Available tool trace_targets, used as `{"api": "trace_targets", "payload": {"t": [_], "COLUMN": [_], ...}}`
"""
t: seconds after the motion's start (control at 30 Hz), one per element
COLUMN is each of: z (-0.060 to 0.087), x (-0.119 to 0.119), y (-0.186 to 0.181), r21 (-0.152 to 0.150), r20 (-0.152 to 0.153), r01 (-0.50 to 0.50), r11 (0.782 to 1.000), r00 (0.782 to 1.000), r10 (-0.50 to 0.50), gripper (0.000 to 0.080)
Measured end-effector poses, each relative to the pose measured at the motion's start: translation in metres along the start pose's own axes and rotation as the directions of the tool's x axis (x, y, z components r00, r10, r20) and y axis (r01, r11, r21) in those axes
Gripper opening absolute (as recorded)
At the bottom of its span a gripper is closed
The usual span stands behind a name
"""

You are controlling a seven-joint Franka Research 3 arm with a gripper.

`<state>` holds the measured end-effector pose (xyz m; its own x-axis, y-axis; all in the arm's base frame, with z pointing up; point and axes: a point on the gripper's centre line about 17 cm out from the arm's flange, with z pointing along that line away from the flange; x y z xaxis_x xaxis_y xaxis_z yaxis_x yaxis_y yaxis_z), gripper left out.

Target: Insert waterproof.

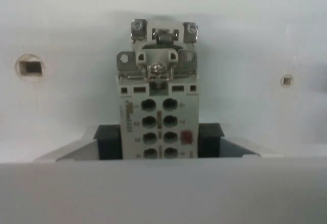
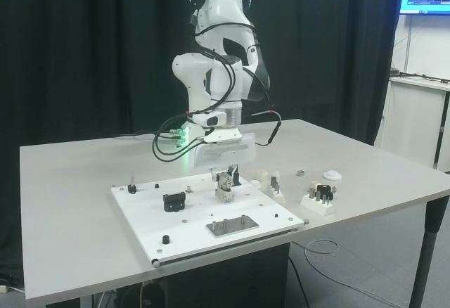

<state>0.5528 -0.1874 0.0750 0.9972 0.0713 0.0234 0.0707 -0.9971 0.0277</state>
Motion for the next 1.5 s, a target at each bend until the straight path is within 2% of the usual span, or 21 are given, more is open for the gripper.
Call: {"api": "trace_targets", "payload": {"t": [0.8, 1.5], "z": [0.0004, 0.0002], "x": [0.0053, 0.0062], "y": [0.0001, 0.0003], "r21": [-0.01, -0.011], "r20": [-0.021, -0.024], "r01": [-0.033, -0.049], "r11": [0.999, 0.999], "r00": [0.999, 0.999], "r10": [0.033, 0.049], "gripper": [0.031, 0.031]}}
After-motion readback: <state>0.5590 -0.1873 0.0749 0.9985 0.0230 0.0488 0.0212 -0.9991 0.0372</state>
